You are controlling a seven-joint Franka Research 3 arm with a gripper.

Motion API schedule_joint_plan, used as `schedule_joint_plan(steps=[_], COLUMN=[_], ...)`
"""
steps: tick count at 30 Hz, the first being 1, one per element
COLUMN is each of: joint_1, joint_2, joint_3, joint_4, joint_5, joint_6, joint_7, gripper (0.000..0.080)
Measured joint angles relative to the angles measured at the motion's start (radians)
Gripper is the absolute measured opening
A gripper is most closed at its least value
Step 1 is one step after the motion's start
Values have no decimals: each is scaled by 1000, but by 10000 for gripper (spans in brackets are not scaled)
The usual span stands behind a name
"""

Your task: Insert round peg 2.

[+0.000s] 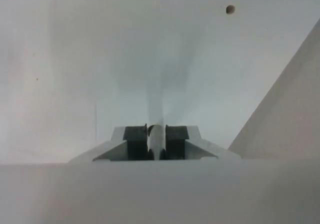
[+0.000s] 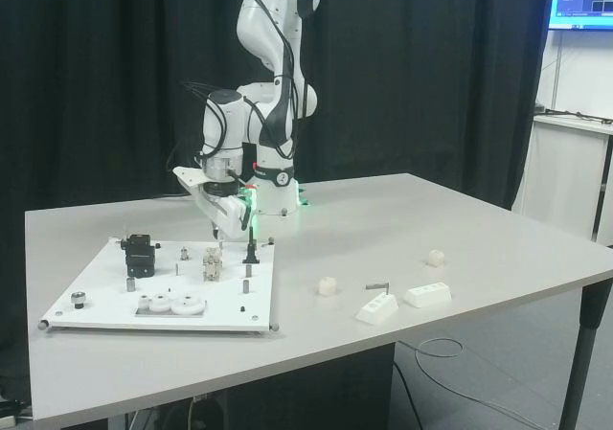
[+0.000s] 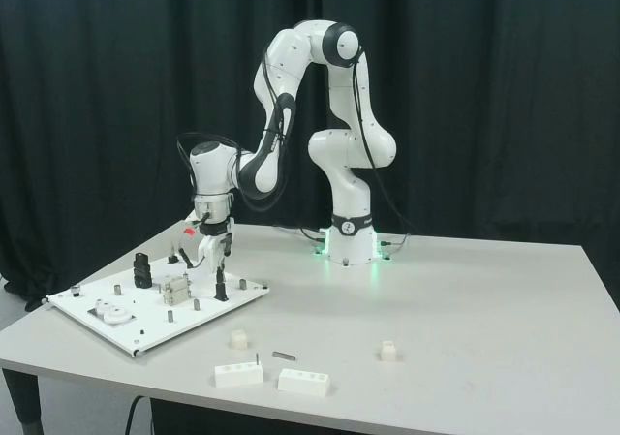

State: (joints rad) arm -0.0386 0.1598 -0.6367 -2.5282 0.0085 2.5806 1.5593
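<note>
a: peg [image 1: 156, 140] first. where is it?

b: clamped between the two black fingertips of the gripper [image 1: 156, 143]. the wrist view shows a slim round peg standing in the narrow gap, with a pad [image 1: 135, 141] pressed to each side of it. so the fingers are drawn in tight on round peg 2, not spread.

a: and its long axis?

b: it runs along the fingers, pointing down toward the white board [image 2: 115, 301]. in the first room view the gripper [image 2: 216, 227] hangs just above the far part of that board, near the small grey block [image 2: 211, 263] and the black post [image 2: 251, 251].

a: which way is the hole from the tip?

b: that is what the move turns on, and i can only judge it. the wrist view shows one small dark hole [image 1: 230, 9] in the board, well off from the peg's line, not under it. whether that is the right socket i cannot tell.

a: so the next step?

b: likely a sideways shift over the board until the peg's axis sits over the hole, then a straight descent. any tilt would probably jam it on the rim.

a: anything else about?

b: in the second room view, loose white blocks [image 3: 238, 374] lie on the grey table [image 3: 504, 299], well apart from the board [image 3: 87, 304] and the gripper [image 3: 213, 253].
</note>
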Motion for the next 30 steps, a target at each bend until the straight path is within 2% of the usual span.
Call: schedule_joint_plan(steps=[14, 30], joint_1=[2, 5], joint_2=[3, 5], joint_3=[5, 3], joint_4=[-4, -4], joint_5=[25, 26], joint_6=[2, 1], joint_7=[0, 0], gripper=[71, 71])
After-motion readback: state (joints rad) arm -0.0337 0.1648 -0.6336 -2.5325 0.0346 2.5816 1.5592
